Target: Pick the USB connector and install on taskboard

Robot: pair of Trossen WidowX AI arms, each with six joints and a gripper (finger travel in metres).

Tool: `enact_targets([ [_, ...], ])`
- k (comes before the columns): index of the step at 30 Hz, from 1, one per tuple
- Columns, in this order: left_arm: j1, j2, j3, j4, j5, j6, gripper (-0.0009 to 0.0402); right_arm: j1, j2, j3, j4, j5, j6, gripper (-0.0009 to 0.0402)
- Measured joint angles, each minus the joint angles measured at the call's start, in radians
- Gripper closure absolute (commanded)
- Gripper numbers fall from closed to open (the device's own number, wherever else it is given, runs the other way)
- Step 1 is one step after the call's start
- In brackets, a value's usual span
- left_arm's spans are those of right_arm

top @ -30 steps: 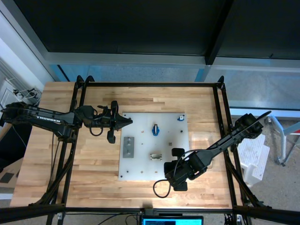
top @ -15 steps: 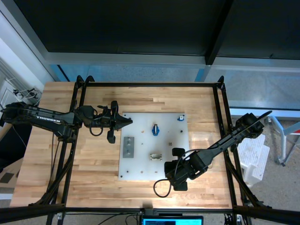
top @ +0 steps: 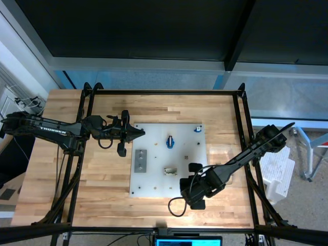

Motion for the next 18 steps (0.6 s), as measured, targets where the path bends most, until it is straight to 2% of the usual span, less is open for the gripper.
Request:
enact_targets([
  [11, 0.0, 0.0, 0.0, 0.0, 0.0, 0.0, 0.0393, 0.0, -0.026, 0.008, 0.006, 0.009, 0.002, 0.0239],
  [18, 0.0, 0.0, 0.0, 0.0, 0.0, 0.0, 0.0393, 0.001, -0.08, 0.008, 0.0, 0.012, 0.01, 0.021],
])
